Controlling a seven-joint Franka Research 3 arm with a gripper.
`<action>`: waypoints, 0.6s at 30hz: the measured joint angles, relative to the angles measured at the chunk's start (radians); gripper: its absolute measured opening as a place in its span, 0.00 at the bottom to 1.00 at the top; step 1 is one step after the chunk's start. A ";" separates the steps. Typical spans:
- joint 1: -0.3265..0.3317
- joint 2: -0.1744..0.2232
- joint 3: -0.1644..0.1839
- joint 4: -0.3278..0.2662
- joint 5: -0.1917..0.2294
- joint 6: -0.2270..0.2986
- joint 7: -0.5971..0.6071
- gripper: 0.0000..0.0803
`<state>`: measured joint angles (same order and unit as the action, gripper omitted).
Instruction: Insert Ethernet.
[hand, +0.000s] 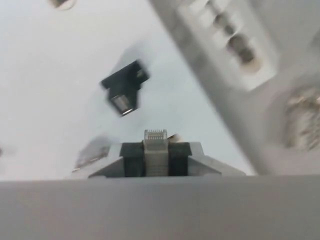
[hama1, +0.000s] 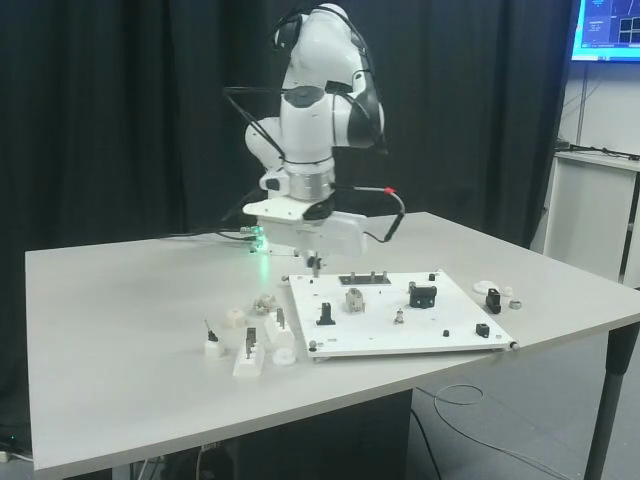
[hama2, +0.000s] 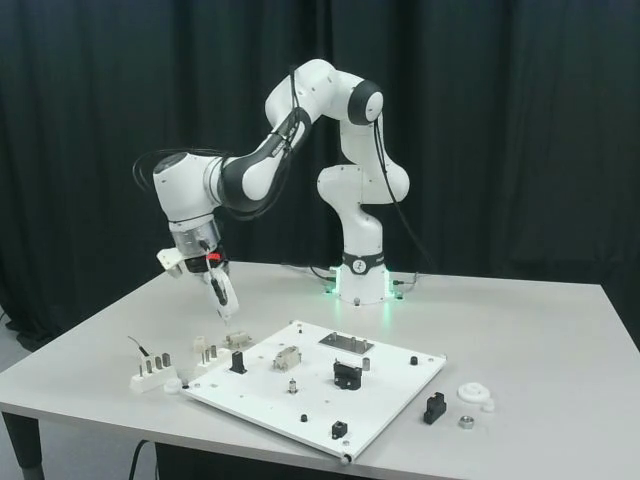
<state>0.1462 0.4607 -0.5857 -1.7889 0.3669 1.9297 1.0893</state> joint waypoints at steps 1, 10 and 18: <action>0.007 0.000 0.001 0.000 0.003 -0.002 0.026 0.12; 0.082 -0.001 0.008 0.003 0.020 -0.008 0.294 0.12; 0.129 -0.001 0.029 0.020 0.020 -0.006 0.473 0.12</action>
